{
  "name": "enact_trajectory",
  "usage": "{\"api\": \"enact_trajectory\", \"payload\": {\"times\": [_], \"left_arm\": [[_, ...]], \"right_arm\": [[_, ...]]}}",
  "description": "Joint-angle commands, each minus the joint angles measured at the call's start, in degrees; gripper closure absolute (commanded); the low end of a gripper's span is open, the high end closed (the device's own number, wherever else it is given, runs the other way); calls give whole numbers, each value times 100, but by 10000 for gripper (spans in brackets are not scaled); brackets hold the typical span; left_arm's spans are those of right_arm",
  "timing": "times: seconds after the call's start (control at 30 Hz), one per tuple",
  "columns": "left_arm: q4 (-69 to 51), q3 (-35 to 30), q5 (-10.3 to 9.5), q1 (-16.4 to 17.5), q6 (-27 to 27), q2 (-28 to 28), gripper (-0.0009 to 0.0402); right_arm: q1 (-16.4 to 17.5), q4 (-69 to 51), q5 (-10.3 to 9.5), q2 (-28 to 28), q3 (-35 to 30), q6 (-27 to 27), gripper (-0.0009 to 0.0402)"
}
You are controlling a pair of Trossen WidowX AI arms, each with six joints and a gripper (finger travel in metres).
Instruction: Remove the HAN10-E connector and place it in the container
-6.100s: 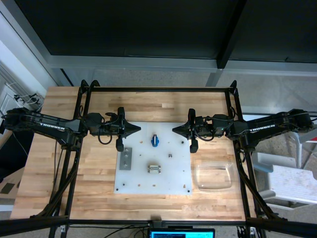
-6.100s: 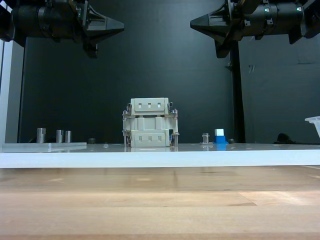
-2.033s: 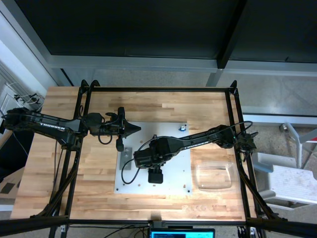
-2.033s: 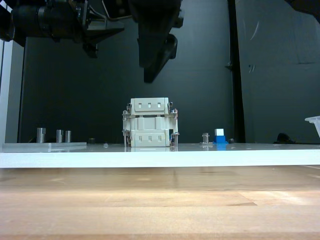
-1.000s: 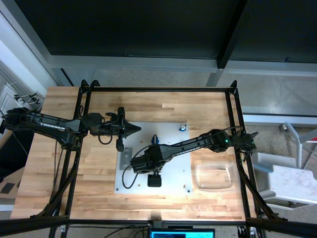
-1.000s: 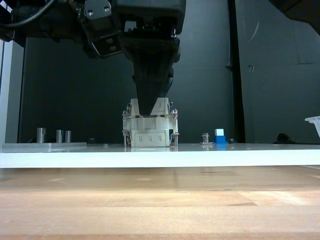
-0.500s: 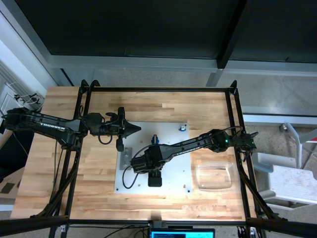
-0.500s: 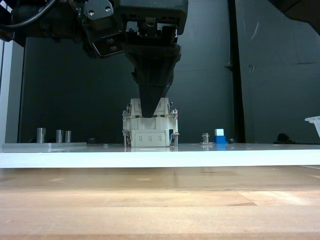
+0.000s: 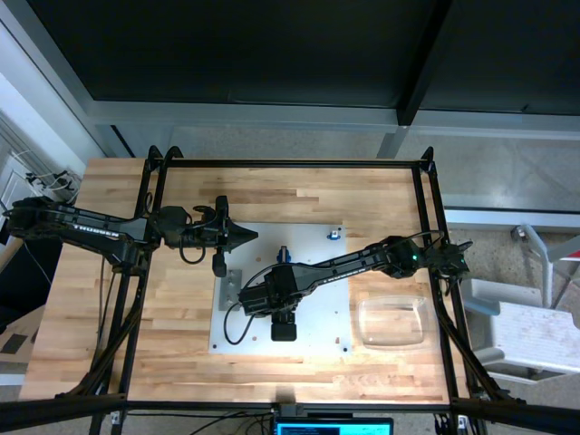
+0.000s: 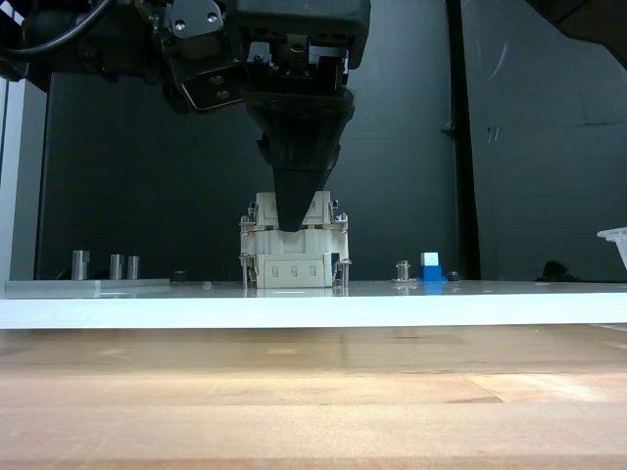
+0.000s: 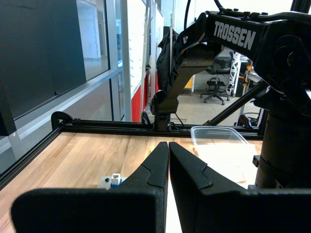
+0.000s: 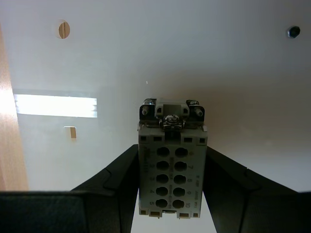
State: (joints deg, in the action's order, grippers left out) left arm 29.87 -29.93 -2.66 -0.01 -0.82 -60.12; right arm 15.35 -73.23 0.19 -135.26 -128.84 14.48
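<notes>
The HAN10-E connector (image 12: 171,167), a pale grey-beige block with two rows of pin holes, stands mid-board atop its matching base (image 10: 294,266). My right gripper (image 12: 171,194) reaches down over it from above, and its black fingers (image 12: 119,177) press against both long sides, shut on it. In the low view the right gripper (image 10: 298,220) points straight down onto the connector's top. In the high view the right gripper hides the connector. The clear container (image 9: 391,322) lies on the table right of the board. My left gripper (image 9: 248,236) hovers shut over the board's back left edge.
On the white board (image 9: 317,337) a blue knob (image 9: 283,254) stands behind the connector. A longer grey metal block (image 9: 230,290) lies to its left. A black frame rail (image 9: 290,164) runs around the wooden table.
Over the last second the right gripper has shifted only slightly on the connector's top. The connector still sits on its base. The left arm has not moved.
</notes>
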Motion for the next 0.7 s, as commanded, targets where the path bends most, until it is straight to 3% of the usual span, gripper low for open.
{"api": "enact_trajectory", "payload": {"times": [0.03,0.7], "left_arm": [[0,-2,2,2,2,0,393],[0,-2,2,2,2,0,393]], "right_arm": [[2,17,-2,74,-4,-7,388],[33,-490,24,516,-4,136,391]]}}
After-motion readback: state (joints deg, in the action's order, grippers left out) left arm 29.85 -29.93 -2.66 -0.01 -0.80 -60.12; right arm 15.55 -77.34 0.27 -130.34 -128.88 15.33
